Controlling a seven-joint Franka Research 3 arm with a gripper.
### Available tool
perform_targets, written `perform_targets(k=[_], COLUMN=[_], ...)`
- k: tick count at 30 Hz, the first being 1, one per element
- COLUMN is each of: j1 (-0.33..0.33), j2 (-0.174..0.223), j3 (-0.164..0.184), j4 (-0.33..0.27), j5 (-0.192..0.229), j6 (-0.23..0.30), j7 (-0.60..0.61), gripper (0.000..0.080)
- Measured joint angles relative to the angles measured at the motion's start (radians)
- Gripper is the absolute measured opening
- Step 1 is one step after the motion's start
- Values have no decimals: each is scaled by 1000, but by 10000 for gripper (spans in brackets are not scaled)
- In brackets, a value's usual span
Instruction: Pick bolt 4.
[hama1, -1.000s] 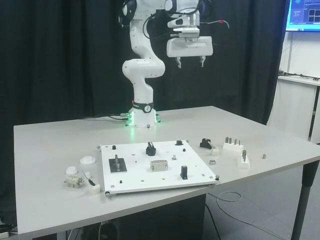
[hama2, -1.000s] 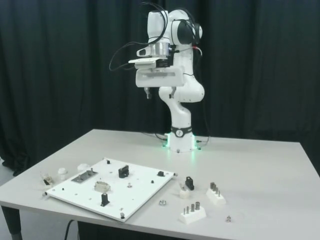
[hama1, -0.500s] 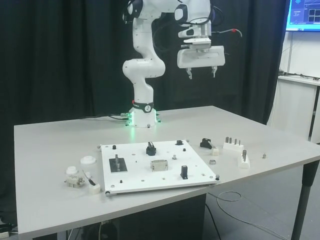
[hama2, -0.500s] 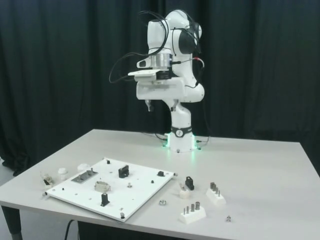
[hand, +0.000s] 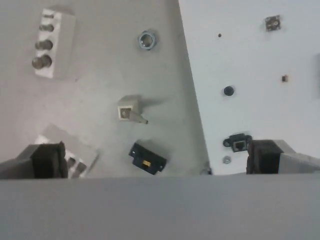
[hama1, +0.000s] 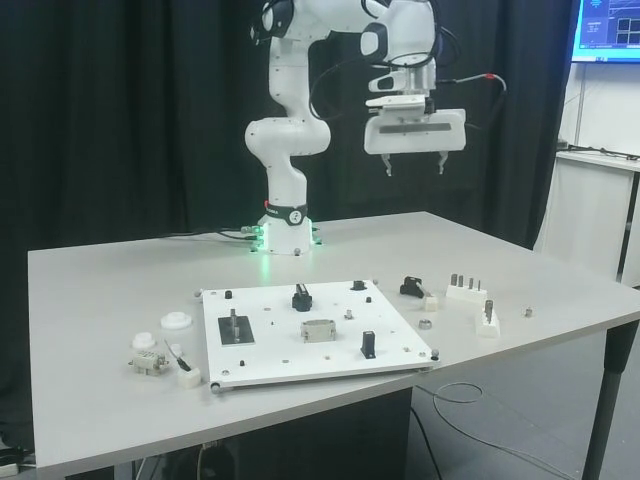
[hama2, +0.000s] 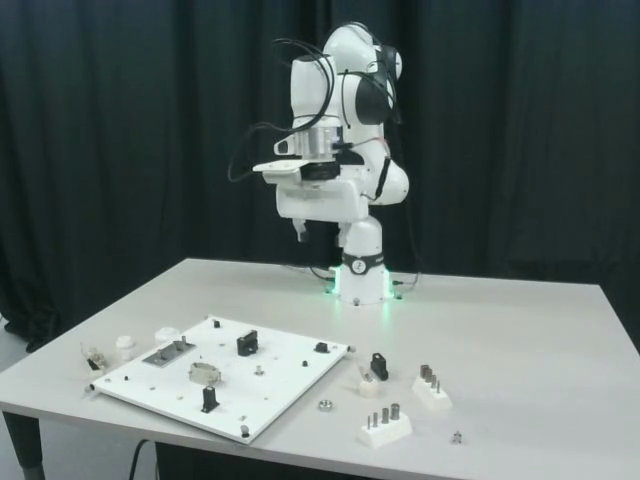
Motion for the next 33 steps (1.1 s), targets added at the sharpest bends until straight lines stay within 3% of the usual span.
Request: perform_targets(k=[12,24,33], j1=[1,1,0], j2=[63,112,160], j3=[8,16,15], j4=[28,28,24], j5=[0,-1,-15], j6=[-2,-1,18], j7=[305,501,571], gripper=[800,800,800])
